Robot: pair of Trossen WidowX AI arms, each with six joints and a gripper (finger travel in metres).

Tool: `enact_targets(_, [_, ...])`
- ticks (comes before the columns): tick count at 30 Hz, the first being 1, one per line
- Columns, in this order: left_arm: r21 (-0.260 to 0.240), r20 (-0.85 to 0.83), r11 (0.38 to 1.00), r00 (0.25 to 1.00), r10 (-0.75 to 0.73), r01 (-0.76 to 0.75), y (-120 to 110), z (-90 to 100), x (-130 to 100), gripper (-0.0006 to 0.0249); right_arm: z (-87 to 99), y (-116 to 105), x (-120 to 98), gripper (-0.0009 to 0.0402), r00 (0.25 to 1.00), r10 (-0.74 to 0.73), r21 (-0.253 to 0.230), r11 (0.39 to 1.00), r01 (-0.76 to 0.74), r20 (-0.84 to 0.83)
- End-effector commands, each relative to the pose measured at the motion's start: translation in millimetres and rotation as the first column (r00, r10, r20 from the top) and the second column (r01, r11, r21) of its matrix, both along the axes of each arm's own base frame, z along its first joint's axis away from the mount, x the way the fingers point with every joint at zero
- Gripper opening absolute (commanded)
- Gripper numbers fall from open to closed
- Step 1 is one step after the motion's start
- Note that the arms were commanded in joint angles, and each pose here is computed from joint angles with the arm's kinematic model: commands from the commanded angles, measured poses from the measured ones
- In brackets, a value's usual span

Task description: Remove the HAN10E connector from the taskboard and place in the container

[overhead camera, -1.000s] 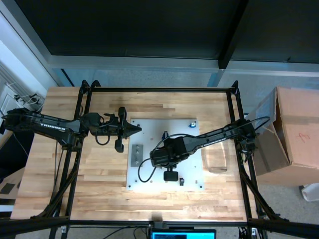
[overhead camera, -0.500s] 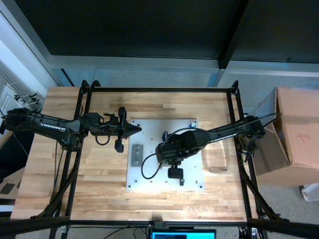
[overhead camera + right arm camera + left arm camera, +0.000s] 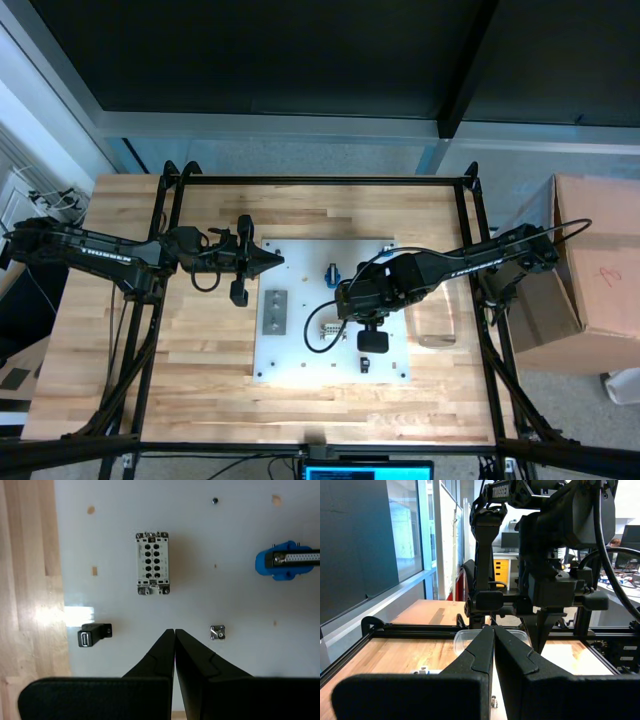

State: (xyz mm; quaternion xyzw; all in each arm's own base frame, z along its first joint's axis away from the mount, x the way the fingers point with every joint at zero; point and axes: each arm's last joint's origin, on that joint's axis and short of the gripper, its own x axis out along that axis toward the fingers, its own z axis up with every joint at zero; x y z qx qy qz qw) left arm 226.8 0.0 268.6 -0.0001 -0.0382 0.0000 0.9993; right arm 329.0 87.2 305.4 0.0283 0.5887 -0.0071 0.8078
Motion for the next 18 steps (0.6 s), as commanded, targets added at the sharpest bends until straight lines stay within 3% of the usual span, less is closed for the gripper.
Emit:
enact_targets(1, [0.0,0.0,1.0,1.0,0.0,0.0,0,0.0,0,0.0,-0.3,1,0,0.0,1.0,0.001,0.001,1.0,-0.001,0.005])
enact_targets(11, [0.0,0.0,1.0,1.0,0.0,0.0,0,-0.1,0,0.0,-0.9,2,3,0.0,1.0,0.002,0.005,1.0,-0.002,0.018])
enact_targets(18, [0.0,0.0,1.0,1.0,0.0,0.0,0,-0.1,0,0.0,-3.2,6,19,0.0,1.0,0.008,0.004,1.0,-0.008,0.022])
